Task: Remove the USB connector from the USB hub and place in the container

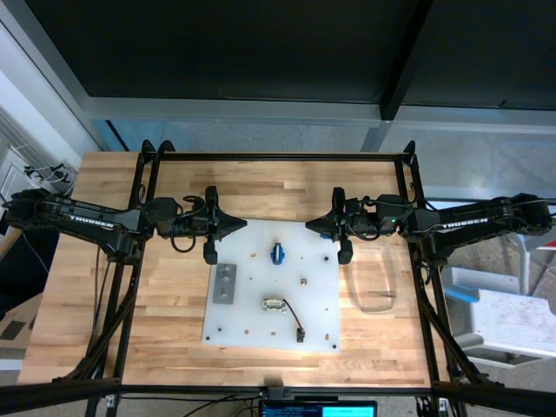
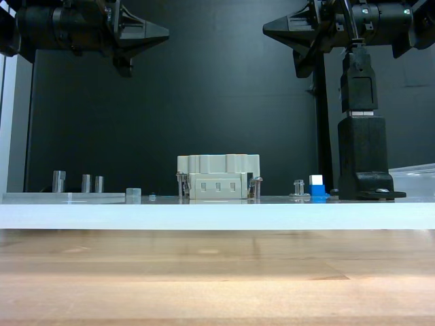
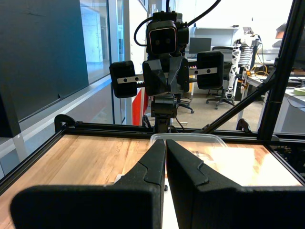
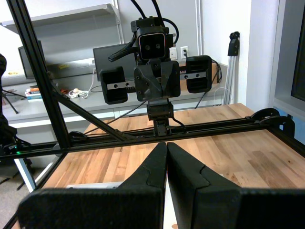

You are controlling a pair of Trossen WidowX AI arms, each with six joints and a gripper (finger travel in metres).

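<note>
The USB connector [image 1: 293,314] is a thin black cable ending in a plug that stands in the USB hub [image 1: 299,334], a tiny black block near the white board's front edge. In the low view the plug [image 2: 358,81] rises upright out of the hub [image 2: 365,159]. The clear container [image 1: 375,278] rests on the wood just right of the board; its rim [image 3: 188,138] shows in the left wrist view. My left gripper [image 1: 234,228] hovers shut over the board's far left corner. My right gripper [image 1: 311,224] hovers shut over the far right corner. Neither holds anything.
On the white board [image 1: 252,323] are a grey rectangular block [image 1: 226,283], a silver-cream connector block [image 1: 274,303], a blue piece [image 1: 277,254] and small pegs. A black frame [image 1: 278,157] rims the wooden table.
</note>
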